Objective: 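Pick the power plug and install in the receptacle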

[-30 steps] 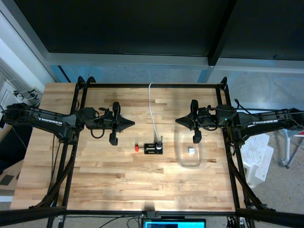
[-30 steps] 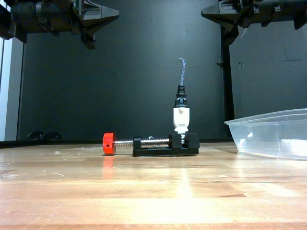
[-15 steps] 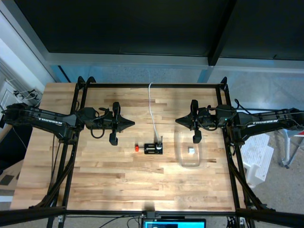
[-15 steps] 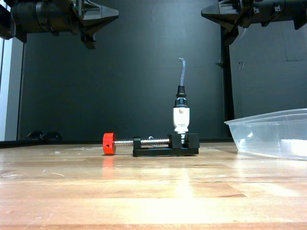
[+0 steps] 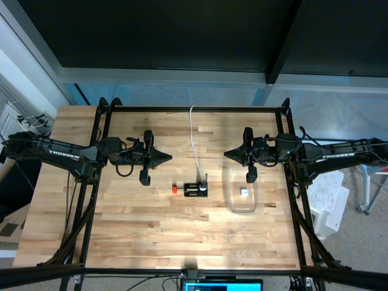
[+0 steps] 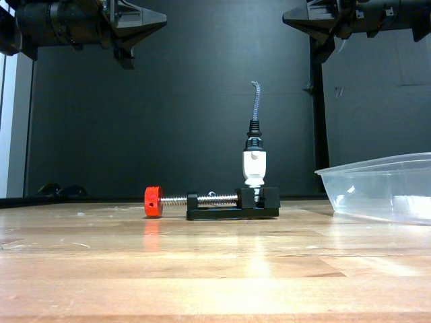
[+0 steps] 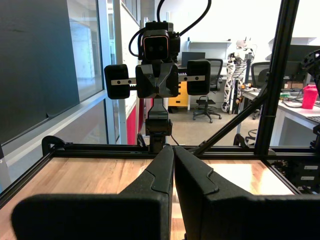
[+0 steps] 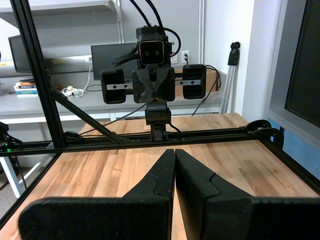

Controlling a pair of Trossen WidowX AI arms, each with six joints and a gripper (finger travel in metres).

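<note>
The receptacle [image 5: 204, 181] [image 6: 254, 165] is a small white socket standing upright in a black vise [image 5: 195, 190] [image 6: 232, 205] with an orange-red knob [image 5: 174, 189] [image 6: 153, 202]. Its white cord [image 5: 194, 139] runs toward the far edge. The power plug is hidden from every view. My left gripper [image 5: 170, 157] [image 6: 163, 22] [image 7: 173, 150] hangs high over the table, left of the vise, shut on nothing. Facing it from the right, my right gripper [image 5: 225, 154] [image 6: 285, 16] [image 8: 174, 151] is also shut and empty.
A clear plastic tray [image 5: 242, 211] [image 6: 377, 188] lies right of the vise, below the right gripper, with a small pale cube [image 5: 243, 192] inside. A black frame [image 5: 194, 110] borders the wooden table.
</note>
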